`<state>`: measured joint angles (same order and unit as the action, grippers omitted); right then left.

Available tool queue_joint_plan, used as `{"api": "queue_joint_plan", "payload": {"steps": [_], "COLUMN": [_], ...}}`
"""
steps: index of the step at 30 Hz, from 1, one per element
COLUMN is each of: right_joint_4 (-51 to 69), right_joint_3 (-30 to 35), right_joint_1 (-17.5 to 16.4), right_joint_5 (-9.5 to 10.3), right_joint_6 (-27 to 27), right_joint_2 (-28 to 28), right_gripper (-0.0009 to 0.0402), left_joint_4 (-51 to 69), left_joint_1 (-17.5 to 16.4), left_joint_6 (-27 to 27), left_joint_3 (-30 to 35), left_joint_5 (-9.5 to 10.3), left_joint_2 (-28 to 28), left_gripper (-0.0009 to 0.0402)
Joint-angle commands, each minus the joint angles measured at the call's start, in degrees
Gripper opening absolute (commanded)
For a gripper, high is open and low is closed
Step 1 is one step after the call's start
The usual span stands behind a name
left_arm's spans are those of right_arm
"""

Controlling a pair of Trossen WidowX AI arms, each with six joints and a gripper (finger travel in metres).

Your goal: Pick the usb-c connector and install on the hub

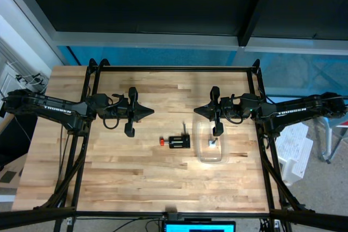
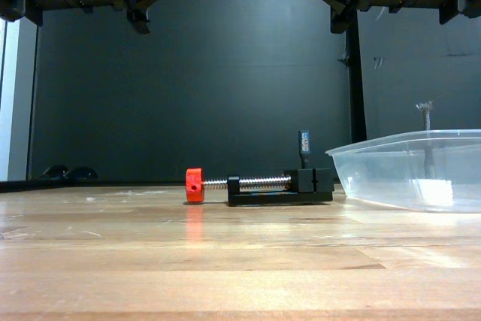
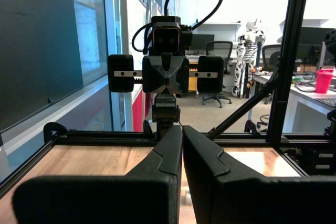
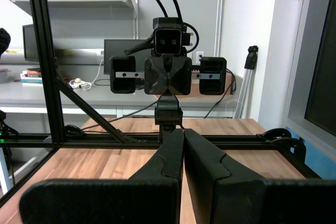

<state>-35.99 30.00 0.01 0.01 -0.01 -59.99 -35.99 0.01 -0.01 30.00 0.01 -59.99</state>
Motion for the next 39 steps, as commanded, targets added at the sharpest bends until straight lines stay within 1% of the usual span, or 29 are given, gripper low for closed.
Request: {"api": "queue_joint_plan", "payload": {"steps": [1,17,20,22,25,34,39], "right_joint_4": [-0.48,-0.22,0.55,2.19,8.41,36.33,47.04], "right_joint_3": [0.26,0.26,0.26,0.5,2.25,12.26,15.37], "right_joint_1": [0.0,-0.02,-0.02,-0.04,-0.07,-0.28,-0.44], "right_joint_5": [-1.99,-2.01,-2.29,-3.23,-3.41,-3.19,-3.23], "right_joint_6": [-0.46,-0.17,1.38,2.1,2.67,2.45,2.54], "right_joint_2": [0.0,-0.02,0.04,0.24,0.39,0.39,0.39], "right_gripper": [0.0,0.0,0.0,0.0,0.0,0.0,0.0], "left_joint_4": [0.13,0.13,0.13,0.13,0.13,0.13,0.13], "left_joint_1": [-0.02,-0.02,-0.02,-0.02,-0.02,-0.02,0.0], "left_joint_6": [0.0,0.0,0.0,0.0,0.0,0.0,0.0], "left_joint_3": [-0.04,-0.04,-0.04,-0.04,-0.04,-0.04,-0.04], "left_joint_5": [0.0,0.0,0.0,0.0,0.0,0.0,0.0], "left_joint_2": [0.0,0.0,0.0,0.0,0.0,0.0,0.0], "left_gripper": [0.0,0.0,0.0,0.0,0.0,0.0,0.0]}}
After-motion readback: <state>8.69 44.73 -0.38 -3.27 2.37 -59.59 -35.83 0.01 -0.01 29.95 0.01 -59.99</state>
